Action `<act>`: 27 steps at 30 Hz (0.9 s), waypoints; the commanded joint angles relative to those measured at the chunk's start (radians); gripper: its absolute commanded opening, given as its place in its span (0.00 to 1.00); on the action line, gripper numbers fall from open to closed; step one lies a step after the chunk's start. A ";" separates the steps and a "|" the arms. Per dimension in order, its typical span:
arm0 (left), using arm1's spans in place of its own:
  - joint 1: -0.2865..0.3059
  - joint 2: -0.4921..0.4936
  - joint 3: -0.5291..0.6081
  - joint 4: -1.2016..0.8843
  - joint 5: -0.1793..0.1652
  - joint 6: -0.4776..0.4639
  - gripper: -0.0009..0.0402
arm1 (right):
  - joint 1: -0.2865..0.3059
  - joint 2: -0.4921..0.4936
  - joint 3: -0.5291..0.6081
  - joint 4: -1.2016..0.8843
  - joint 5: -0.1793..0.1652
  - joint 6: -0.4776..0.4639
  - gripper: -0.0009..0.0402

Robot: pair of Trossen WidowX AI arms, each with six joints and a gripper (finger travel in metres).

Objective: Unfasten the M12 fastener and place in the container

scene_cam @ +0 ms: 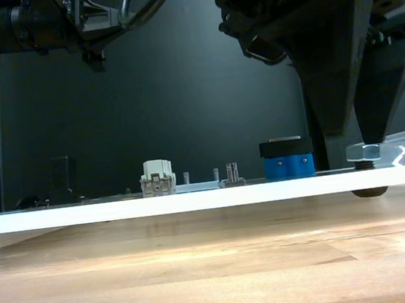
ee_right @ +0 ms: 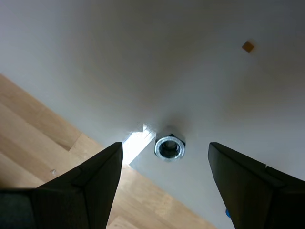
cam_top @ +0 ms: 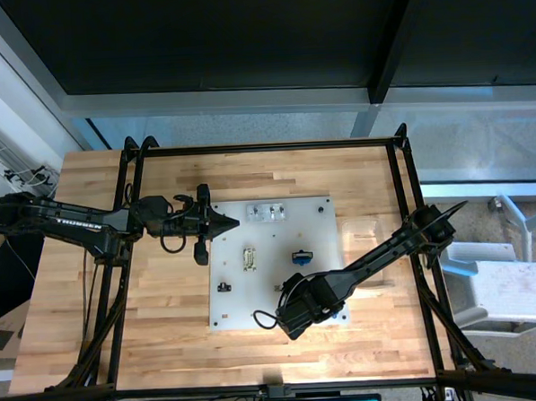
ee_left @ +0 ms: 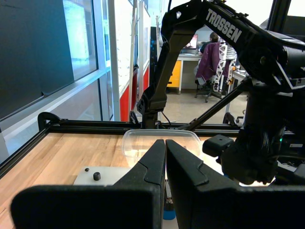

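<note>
Right wrist view: right gripper (ee_right: pixel 163 150) spread wide, gripping nothing. M12 fastener (ee_right: pixel 169 147) sits directly between its fingers, on its stud (scene_cam: pixel 366 165) on white board (cam_top: pixel 255 295). Container (cam_top: pixel 364 238) lies beyond that gripper, off the board. Left gripper (cam_top: pixel 228 223) is pressed closed, empty, well apart. "TROSSEN" reads on right arm (ee_left: pixel 228 26) and left arm (cam_top: pixel 76 226).

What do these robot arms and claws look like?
Both arms are black, with white TROSSEN lettering and looping black cables. The left gripper, at the flat white board's left edge, and the right gripper, over the small silver nut, end in tapered wedge fingers.
</note>
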 commanded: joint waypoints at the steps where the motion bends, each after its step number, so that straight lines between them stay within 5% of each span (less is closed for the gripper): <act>1: 0.000 0.000 0.000 0.000 0.000 0.000 0.02 | 0.000 -0.001 -0.014 0.013 0.001 0.000 0.60; 27: 0.000 0.000 0.000 0.000 0.000 0.000 0.02 | -0.006 -0.001 -0.050 0.045 0.014 -0.015 0.38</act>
